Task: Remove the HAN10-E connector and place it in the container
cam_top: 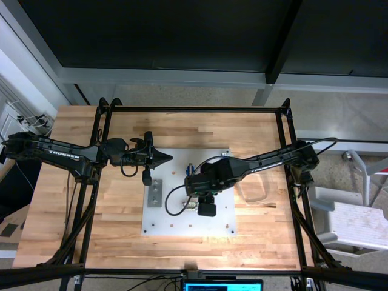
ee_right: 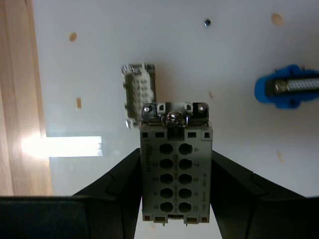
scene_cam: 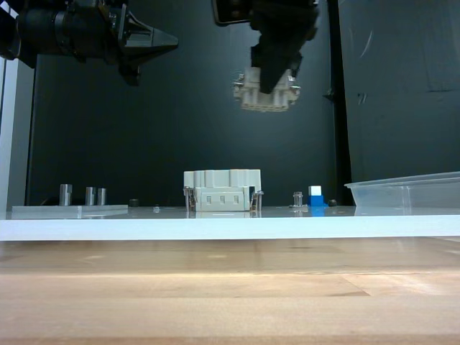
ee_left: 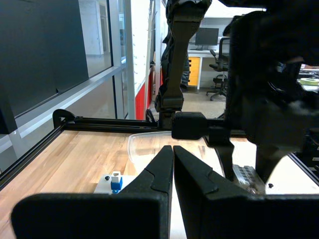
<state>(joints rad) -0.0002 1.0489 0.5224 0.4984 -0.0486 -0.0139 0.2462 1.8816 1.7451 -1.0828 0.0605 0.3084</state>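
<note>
**Item 1, HAN10-E connector** point(ee_right: 175, 174): a cream block. Its face has two columns of five round holes, and one end carries a metal screw and brackets. You will find it lifted well above the board, clamped between the fingers of the right gripper point(scene_cam: 274, 75), which press on its two long sides.

**Item 2, surfaces.**
- A wooden table point(cam_top: 79, 242) with a black frame around its edges.
- A white board point(cam_top: 182, 225) lying flat at the table's middle.
- In the low view, a dark panel closes off the back.
- The left wrist view looks past the table to a room with windows and office chairs.

**Item 3, the rest, left to right.**
- Left gripper point(ee_left: 173, 149): it hangs high over the board's left edge, pointing inward, with its fingers pressed together on nothing.
- Short metal pegs point(scene_cam: 65, 194) at the board's left end.
- Grey bar point(cam_top: 156, 194) with two holes, lying flat beside them.
- Cream socket base point(scene_cam: 221, 190), fixed to the board directly under the held connector and well apart from it.
- Blue piece point(scene_cam: 315, 200), upright on the board between the base and the tub, far lower than the connector.
- Container point(scene_cam: 410, 195): a clear tub on the table just off the board's right edge, with its mouth open upward.
</note>
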